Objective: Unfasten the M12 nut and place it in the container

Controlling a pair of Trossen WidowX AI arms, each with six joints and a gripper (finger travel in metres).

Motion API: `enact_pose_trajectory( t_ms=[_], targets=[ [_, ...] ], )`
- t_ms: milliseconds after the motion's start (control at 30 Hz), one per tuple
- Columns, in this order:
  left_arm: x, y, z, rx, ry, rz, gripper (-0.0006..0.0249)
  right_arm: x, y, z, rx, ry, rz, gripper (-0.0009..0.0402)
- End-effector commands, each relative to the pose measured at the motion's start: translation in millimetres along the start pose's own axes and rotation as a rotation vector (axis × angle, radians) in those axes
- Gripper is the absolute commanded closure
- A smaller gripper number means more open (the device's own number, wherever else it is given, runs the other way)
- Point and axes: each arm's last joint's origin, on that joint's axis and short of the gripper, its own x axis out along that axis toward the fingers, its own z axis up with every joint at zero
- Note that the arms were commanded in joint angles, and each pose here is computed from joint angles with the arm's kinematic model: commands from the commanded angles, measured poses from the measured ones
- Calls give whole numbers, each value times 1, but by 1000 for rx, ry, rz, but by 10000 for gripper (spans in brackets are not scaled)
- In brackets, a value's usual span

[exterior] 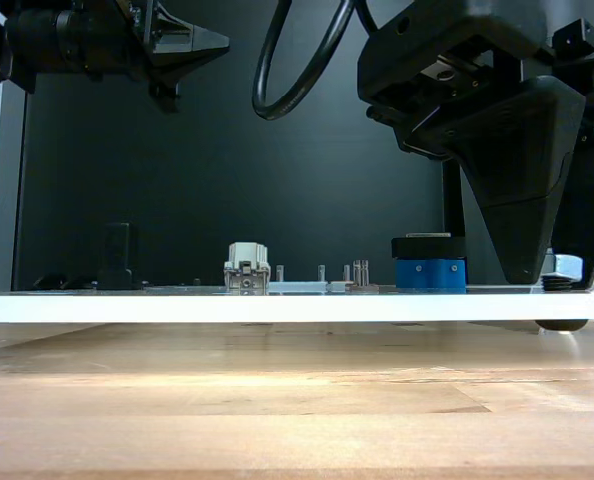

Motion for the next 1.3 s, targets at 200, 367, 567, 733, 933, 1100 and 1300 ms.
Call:
enact_pose_trajectory(
  t_ms=[200,367,567,733,933,1100,1300],
  targets=[
    [0,0,0,0,0,0,243,0,-1,0,-6,-1,-12,277],
    [0,0,0,0,0,0,243,0,-1,0,-22,0,-12,321],
    [0,0,0,0,0,0,243,-2,-2,0,-48,0,-8,357],
    [0,0,0,0,0,0,243,-6,-3,0,-68,-1,-1,366],
    [0,0,0,0,0,0,243,-19,-6,0,-91,-2,16,366],
    [0,0,0,0,0,0,243,-37,-13,-2,-151,-3,21,366],
    [0,0,0,0,0,0,243,-55,-27,-15,-219,3,-19,366]
  ],
)
